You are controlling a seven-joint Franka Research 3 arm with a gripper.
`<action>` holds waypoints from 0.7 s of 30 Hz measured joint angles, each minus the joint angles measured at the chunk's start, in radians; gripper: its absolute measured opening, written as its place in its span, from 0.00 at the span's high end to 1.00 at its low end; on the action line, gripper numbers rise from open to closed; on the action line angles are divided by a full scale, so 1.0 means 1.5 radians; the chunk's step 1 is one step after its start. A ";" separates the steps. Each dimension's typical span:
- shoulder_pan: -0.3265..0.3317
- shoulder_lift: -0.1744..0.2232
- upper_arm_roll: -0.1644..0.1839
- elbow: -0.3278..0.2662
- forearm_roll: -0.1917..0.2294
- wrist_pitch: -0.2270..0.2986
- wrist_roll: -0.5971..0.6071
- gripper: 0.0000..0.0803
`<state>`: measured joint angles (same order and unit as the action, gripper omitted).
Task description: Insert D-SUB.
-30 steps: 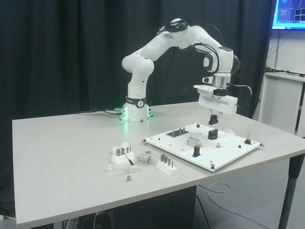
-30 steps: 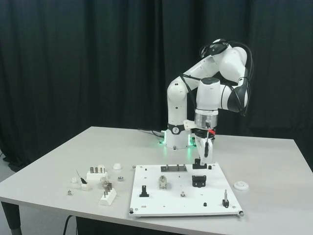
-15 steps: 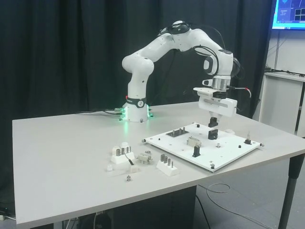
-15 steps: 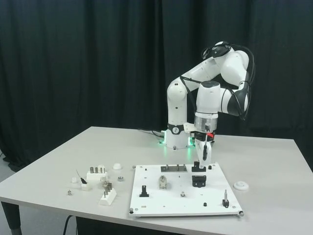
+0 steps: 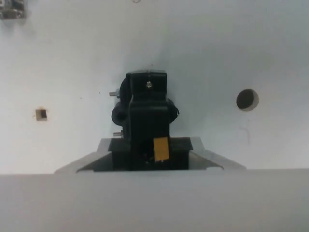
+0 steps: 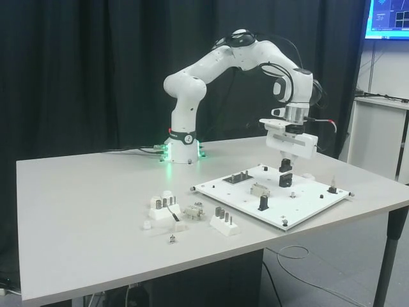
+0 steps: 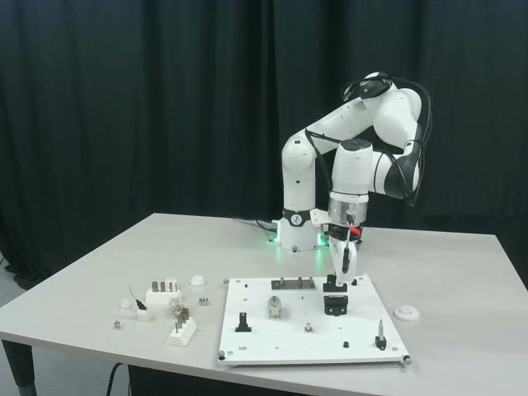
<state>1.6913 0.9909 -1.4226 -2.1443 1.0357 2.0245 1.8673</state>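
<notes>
My gripper [image 6: 285, 158] hangs over the right half of the white board [image 6: 307, 206], shut on a black D-SUB plug [image 6: 285, 165]. Directly under the plug a black socket block [image 6: 285, 180] stands on the board. In the wrist view the plug [image 5: 147, 108] covers most of the socket, and my gripper [image 5: 150, 152] holds its lower end. From the second room view the plug [image 7: 334, 284] sits just above the socket [image 7: 335, 305]. I cannot tell whether the two touch.
On the board are a metal connector [image 6: 259, 189], a black post [image 6: 262, 204], a grey bracket [image 6: 239, 177] and a small peg [image 6: 331, 188]. White holders with loose parts [image 6: 165, 209] lie on the table left of the board. A white round cap [image 7: 405, 313] lies beyond its right edge.
The gripper has come down with the black plug and shifted slightly, ending close over the black socket. Nothing else has moved.
</notes>
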 joint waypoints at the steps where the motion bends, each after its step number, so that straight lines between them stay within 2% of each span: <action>1: 0.000 0.000 0.001 0.000 0.000 0.000 0.000 0.81; 21: -0.003 0.000 0.010 0.000 0.009 0.000 0.000 0.81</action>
<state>1.6865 0.9911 -1.4069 -2.1437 1.0499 2.0245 1.8673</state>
